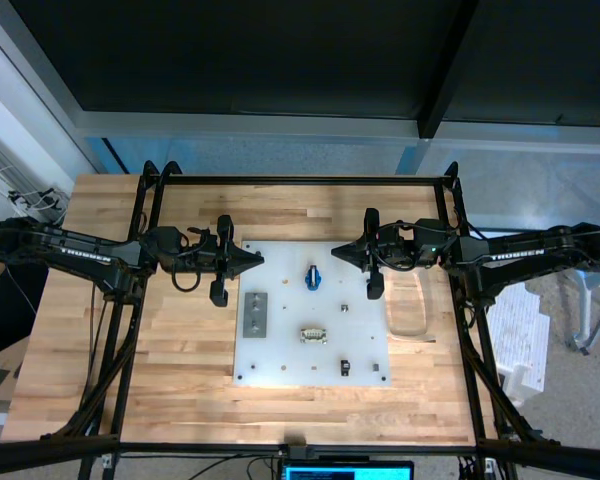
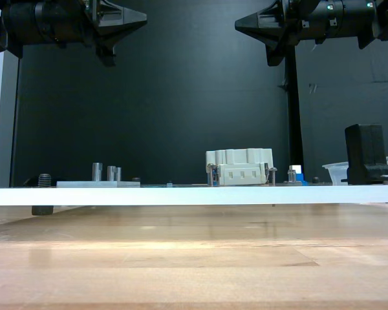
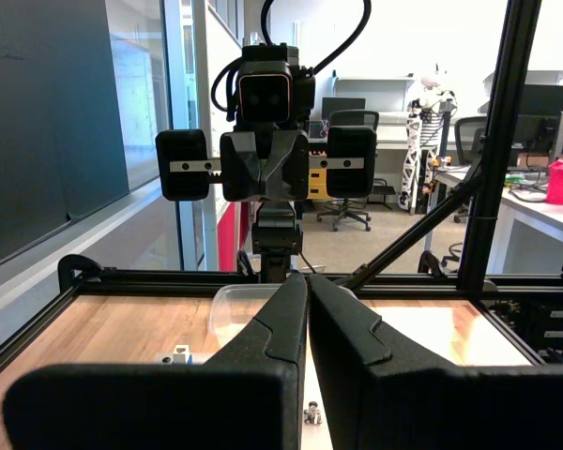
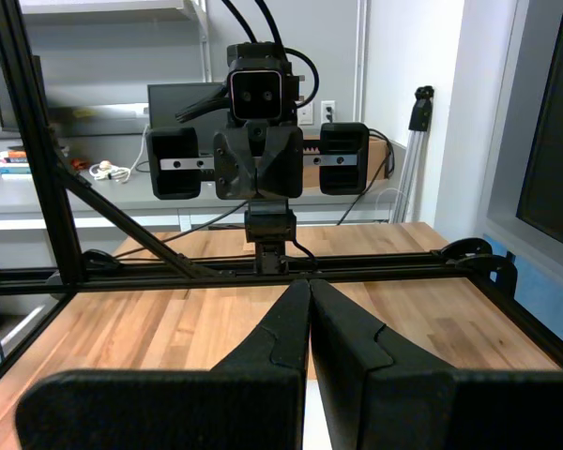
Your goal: Pick the 16mm bar and install on taskboard
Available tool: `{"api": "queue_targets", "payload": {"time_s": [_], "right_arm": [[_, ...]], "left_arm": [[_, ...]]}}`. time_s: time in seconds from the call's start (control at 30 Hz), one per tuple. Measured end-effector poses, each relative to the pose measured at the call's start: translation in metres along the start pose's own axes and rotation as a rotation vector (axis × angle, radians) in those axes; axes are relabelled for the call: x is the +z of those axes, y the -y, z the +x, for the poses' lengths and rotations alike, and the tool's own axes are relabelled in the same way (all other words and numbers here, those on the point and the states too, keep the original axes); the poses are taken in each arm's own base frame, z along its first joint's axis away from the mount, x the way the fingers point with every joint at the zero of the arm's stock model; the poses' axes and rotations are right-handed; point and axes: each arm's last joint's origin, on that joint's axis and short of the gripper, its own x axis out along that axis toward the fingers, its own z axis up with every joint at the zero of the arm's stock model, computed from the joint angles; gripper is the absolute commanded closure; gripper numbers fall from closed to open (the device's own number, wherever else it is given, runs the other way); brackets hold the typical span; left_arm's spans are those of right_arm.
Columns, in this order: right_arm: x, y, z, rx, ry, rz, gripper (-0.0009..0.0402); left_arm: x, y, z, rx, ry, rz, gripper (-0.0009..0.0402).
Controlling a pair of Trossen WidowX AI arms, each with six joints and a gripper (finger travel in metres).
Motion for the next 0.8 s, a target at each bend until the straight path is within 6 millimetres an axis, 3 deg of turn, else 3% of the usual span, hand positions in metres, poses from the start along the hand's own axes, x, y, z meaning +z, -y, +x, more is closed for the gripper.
{"api": "queue_targets", "payload": {"time_s": [0.8], "right_arm": [[-0.0027, -0.0003, -0.0009, 0.014, 0.009, 0.000, 0.0393]], "left_arm": [[0.0000, 0.0000, 0.0000, 0.000, 0.000, 0.000, 0.0393]]}}
